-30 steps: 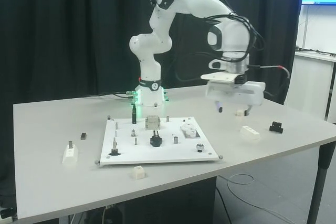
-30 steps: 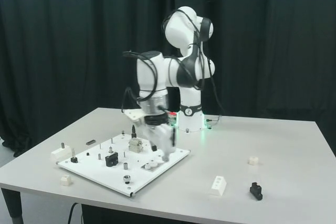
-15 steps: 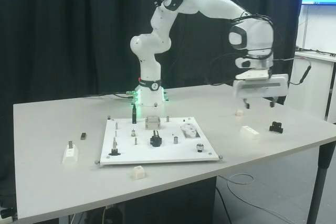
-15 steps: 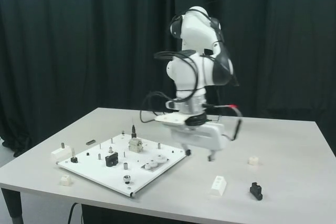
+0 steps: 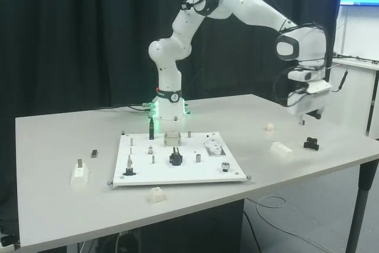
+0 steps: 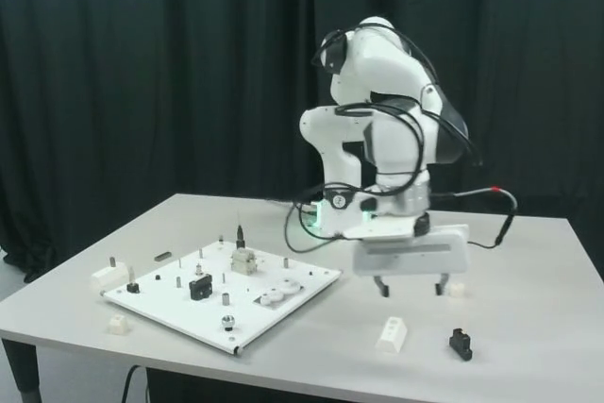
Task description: Pick D-SUB.
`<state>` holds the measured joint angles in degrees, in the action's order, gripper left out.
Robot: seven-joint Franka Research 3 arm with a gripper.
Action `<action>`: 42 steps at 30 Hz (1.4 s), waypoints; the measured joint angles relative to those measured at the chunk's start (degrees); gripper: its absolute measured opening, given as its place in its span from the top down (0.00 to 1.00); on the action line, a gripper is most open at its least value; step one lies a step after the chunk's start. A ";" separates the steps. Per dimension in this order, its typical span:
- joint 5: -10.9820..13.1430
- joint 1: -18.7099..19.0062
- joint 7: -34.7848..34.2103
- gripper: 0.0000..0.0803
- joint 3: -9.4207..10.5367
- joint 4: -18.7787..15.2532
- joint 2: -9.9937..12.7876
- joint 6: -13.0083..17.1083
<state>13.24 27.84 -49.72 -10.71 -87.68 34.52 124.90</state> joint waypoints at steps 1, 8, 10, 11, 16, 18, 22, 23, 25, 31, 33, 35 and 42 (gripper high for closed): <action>-0.11 0.43 1.45 0.00 -0.01 0.03 0.22 0.21; -0.67 3.44 10.43 0.00 -0.03 0.06 1.70 1.71; -0.96 4.28 12.26 0.00 -0.06 0.06 2.09 1.95; -1.10 4.66 12.77 0.00 -0.06 0.06 2.27 2.02; -2.07 6.47 14.04 0.00 -0.08 0.06 3.18 2.33; -2.33 7.11 14.85 0.00 -0.08 0.06 3.55 2.46; -2.34 8.29 15.81 0.00 -0.08 0.06 4.29 2.80; -2.34 8.62 15.82 0.00 -0.08 0.06 4.49 2.86; -2.34 9.25 15.82 0.00 -0.08 0.06 4.85 2.95; -2.34 11.01 15.82 0.00 -0.09 0.06 5.95 3.65; -2.39 11.48 15.82 0.00 -0.14 0.06 6.29 3.96; -2.49 11.89 15.82 0.00 -0.28 0.06 6.62 4.12; -3.27 12.61 15.82 0.00 -1.01 0.07 7.54 4.41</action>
